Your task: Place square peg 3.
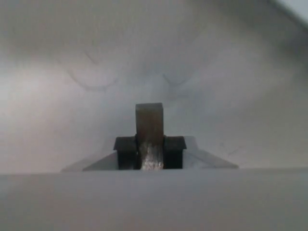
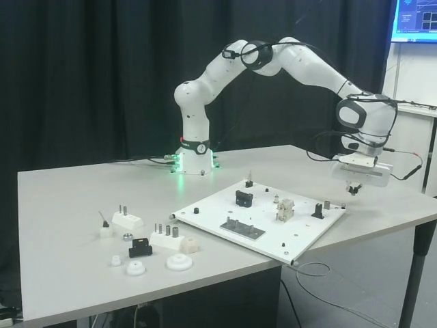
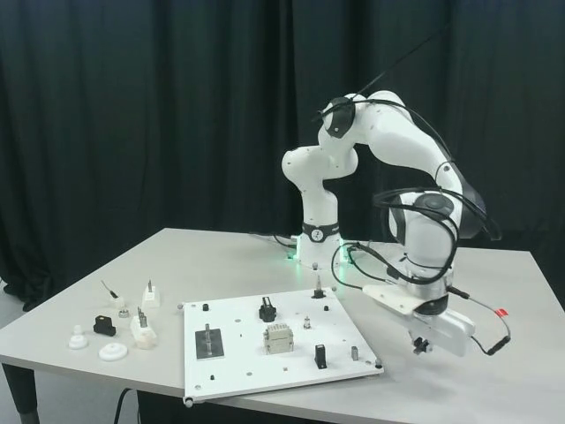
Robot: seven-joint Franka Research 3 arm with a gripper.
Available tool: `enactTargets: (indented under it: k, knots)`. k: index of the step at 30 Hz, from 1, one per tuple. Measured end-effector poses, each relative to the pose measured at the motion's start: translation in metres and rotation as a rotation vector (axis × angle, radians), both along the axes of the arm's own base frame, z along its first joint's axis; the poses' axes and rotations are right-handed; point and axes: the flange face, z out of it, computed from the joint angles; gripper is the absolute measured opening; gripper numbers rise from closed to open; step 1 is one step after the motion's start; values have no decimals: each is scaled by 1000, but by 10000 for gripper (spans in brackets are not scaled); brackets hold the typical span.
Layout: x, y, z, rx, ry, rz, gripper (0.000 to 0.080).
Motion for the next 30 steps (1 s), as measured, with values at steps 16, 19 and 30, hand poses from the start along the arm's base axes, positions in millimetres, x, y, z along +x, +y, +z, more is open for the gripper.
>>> enactTargets:
  k: [16, 19, 30]
  knots:
    - [-25, 16, -32, -18, -28, 43, 111]
    - [-25, 16, -32, -14, -29, 56, 117]
    - [-18, 5, -6, 4, -25, 64, 703]
